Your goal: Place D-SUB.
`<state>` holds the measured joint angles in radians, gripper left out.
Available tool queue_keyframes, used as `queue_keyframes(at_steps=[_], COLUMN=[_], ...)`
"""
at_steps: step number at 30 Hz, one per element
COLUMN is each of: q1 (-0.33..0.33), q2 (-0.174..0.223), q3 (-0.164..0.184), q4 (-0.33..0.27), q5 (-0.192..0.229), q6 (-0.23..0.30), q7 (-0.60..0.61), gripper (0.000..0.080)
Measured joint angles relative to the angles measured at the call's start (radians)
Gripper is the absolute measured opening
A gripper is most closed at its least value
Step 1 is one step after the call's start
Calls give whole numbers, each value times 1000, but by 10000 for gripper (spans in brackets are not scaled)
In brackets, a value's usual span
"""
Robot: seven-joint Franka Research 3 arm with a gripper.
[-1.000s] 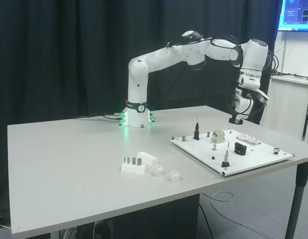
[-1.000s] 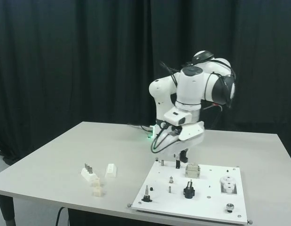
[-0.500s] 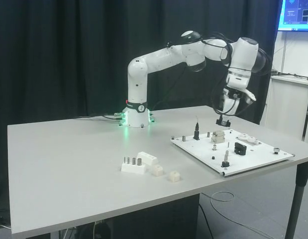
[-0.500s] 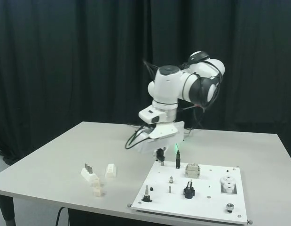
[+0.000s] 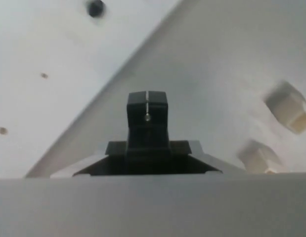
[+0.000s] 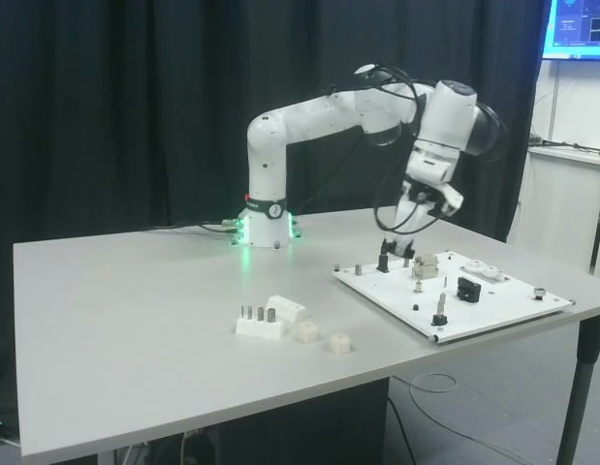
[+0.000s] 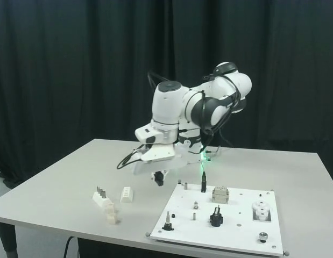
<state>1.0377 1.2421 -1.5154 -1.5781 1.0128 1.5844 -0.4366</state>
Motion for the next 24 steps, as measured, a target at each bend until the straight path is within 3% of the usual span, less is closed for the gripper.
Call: queue_keyframes(at_steps=[6,13,24], q1=[-5,-12,-25], q2=[12,19,23], q3=[0,1,1], q4=[-67,-157,-241], q5=[28,94,191], q6=[42,83,98], q7=[4,12,151], gripper=[153,153,153])
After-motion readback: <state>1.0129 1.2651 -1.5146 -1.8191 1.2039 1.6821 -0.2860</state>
